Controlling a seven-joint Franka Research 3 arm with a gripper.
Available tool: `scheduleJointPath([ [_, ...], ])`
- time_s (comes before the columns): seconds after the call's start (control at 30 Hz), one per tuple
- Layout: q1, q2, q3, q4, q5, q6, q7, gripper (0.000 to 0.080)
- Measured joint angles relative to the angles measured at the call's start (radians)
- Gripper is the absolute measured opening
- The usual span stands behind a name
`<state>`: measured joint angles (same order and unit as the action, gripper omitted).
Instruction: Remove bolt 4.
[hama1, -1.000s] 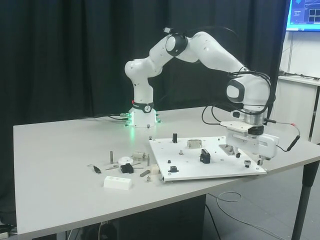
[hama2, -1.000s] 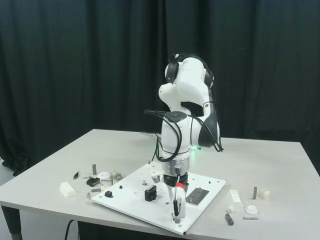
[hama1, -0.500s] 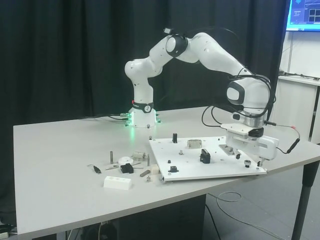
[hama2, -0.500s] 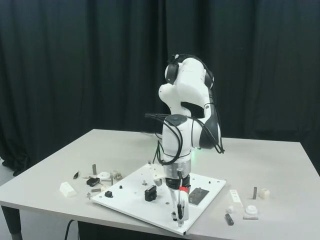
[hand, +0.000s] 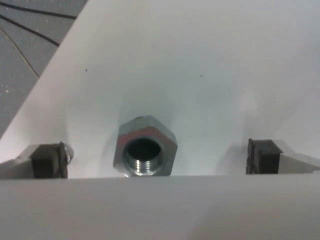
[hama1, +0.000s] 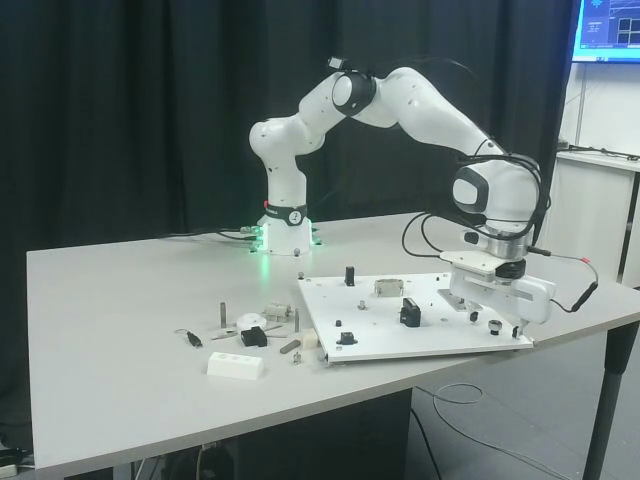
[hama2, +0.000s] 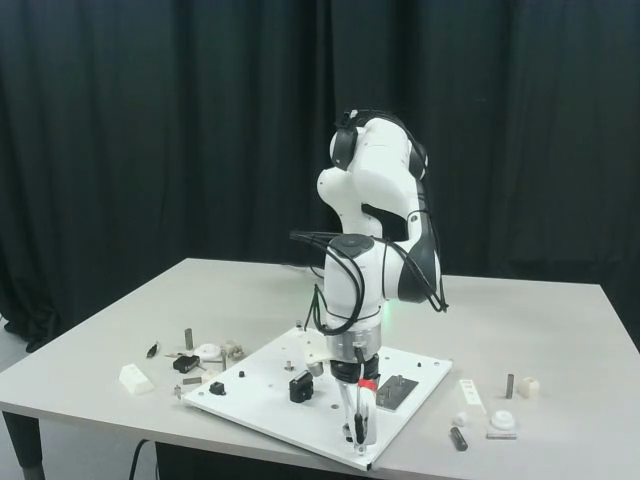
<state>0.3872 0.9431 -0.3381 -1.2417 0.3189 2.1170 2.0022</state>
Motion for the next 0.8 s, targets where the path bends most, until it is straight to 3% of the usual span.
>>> scheduleJointPath([
  [0.8,-0.005,0.0,-0.011,0.0,-0.003,0.003,-0.001,0.08],
])
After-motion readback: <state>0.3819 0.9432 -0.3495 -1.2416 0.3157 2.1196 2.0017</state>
